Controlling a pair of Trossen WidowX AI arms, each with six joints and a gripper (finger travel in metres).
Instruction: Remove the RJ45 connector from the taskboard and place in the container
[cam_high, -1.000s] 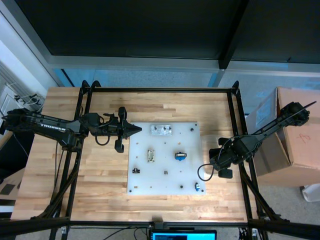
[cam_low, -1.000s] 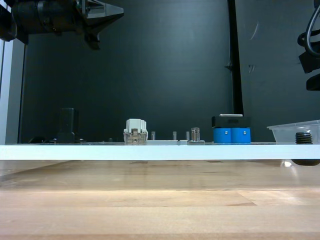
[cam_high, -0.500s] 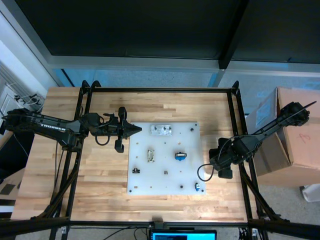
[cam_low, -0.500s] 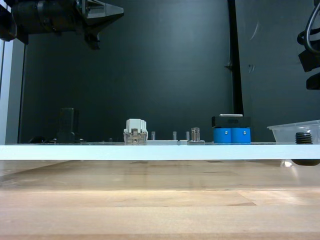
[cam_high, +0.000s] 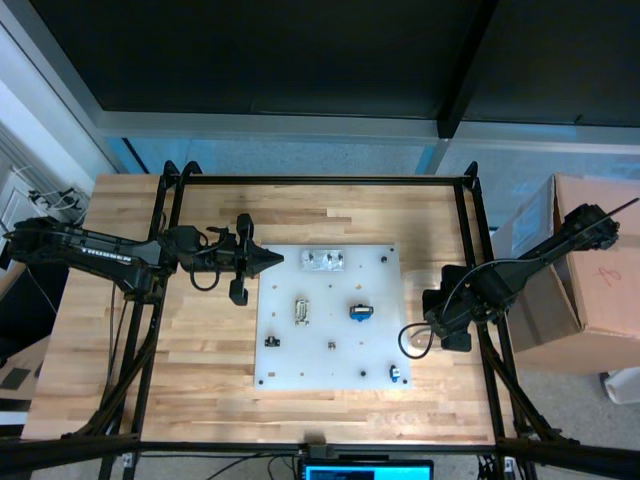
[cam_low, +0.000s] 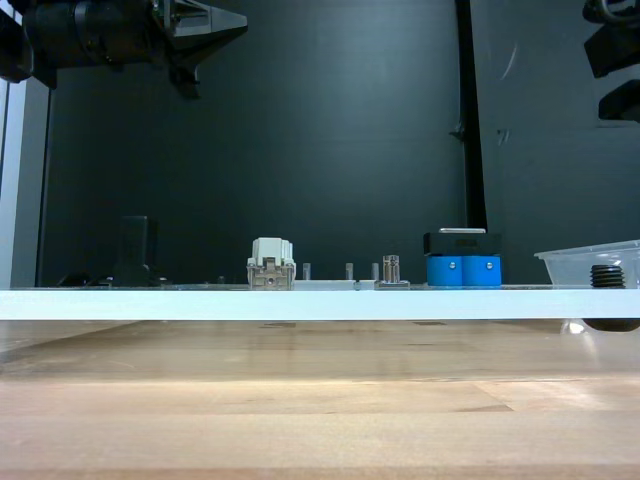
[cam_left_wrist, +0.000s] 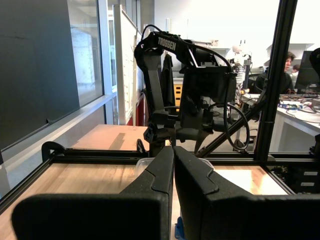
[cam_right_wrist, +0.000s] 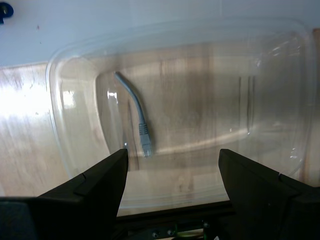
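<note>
High view: right gripper (cam_high: 450, 335) has lifted beside the board (cam_high: 330, 335); left gripper (cam_high: 268, 259) hangs unmoved at the board's far-left edge; low view: right gripper now higher over the container (cam_low: 590, 258), blue block (cam_low: 462, 270) well apart; left wrist: fingers (cam_left_wrist: 160, 172) pressed together, empty; right wrist: jaws wide, holding nothing; connector (cam_right_wrist: 145, 143) lies free in the container; task looks done, retreat unobstructed.
</note>
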